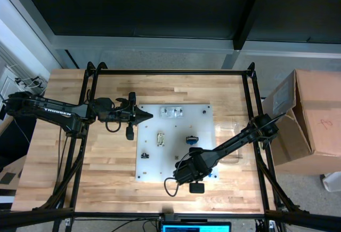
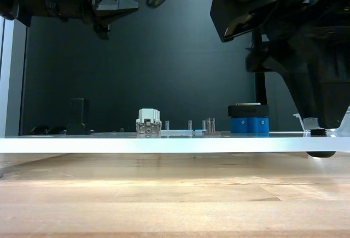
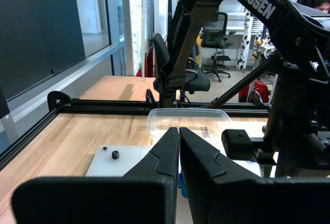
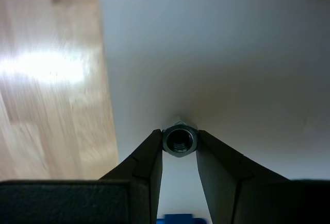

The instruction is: Pick the M12 nut and place it on its threads and fasten

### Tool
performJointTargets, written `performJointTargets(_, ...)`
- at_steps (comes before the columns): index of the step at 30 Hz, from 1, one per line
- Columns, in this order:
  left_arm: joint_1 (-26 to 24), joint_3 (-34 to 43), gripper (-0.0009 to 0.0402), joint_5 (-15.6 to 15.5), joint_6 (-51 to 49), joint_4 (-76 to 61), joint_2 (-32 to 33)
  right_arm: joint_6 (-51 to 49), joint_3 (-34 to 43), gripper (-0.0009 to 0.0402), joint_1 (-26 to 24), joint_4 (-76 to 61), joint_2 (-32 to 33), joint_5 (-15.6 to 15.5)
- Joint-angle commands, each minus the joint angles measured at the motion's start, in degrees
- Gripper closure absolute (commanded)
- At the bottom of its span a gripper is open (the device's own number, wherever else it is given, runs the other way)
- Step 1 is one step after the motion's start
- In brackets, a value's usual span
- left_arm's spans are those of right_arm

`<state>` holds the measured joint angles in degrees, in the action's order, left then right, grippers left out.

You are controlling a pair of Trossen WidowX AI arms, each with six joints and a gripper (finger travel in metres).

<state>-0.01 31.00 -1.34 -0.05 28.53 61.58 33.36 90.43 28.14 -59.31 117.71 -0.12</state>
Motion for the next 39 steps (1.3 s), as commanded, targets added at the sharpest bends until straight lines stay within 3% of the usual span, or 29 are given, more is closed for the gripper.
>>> performJointTargets(1,0.0,0.02,0.0393,0.0,0.0,0.02,0.02,7.96,0.02,0.0359,0.04,0.02,0.04,0.07)
performJointTargets(10,0.0,0.02,0.0393,0.0,0.0,0.02,0.02,40.57,0.02,0.0359,0.13,0.07,0.04,0.13)
performJointTargets(13,0.0,0.02,0.0393,0.0,0.0,0.02,0.02,46.88,0.02,0.0359,0.13,0.11,0.04,0.15)
performJointTargets(32,0.0,0.02,0.0393,0.0,0.0,0.02,0.02,49.31,0.02,0.0357,0.11,0.04,0.04,0.59)
performJointTargets(39,0.0,0.02,0.0393,0.0,0.0,0.02,0.02,49.07,0.02,0.0322,0.13,0.02,0.04,0.57)
